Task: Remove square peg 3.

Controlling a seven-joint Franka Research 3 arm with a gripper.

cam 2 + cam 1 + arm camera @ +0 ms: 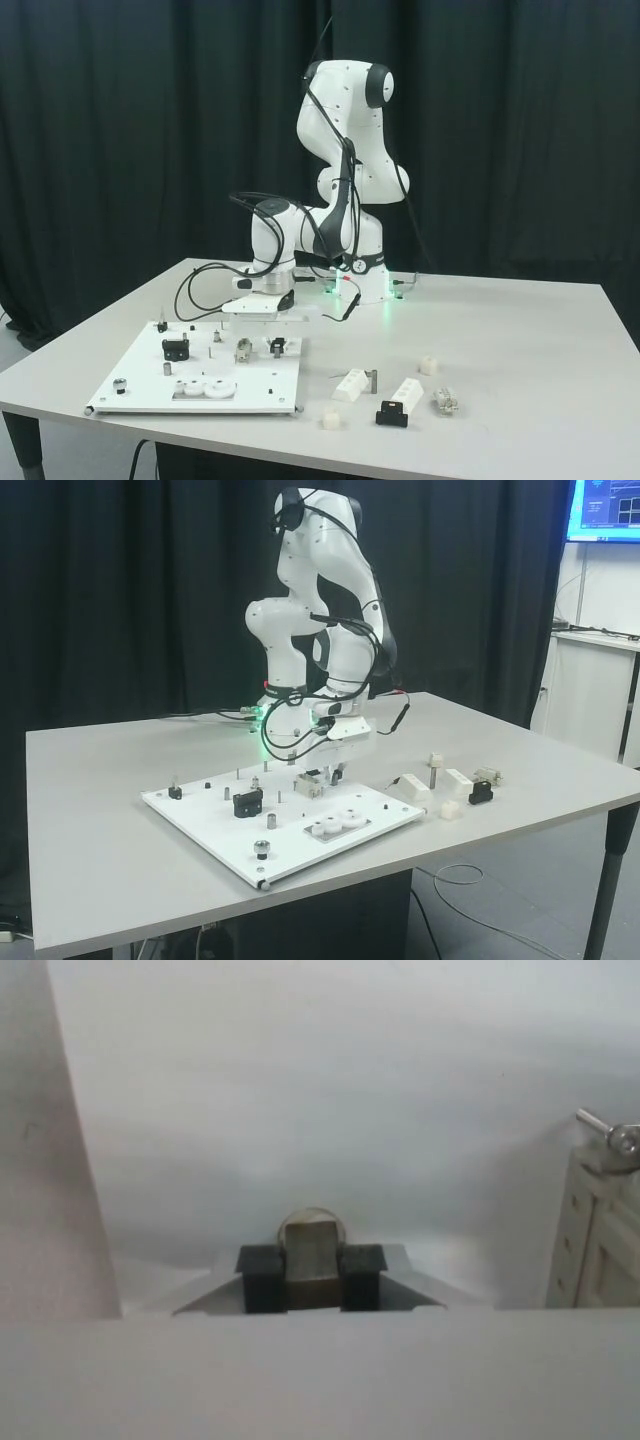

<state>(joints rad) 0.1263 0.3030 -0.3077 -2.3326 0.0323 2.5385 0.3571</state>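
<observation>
Since the claw already grips square peg 3 low over the white board (lift-off not confirmed), raising it remains.

Board on table before arm base, loose blocks on table beside board

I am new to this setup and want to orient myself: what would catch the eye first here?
The white robot arm stands at the far side of the grey table, bent down over the white assembly board. Its pincer has its black fingers on either side of a peg, just above the board. Small white blocks lie loose on the table beside the board.
</observation>
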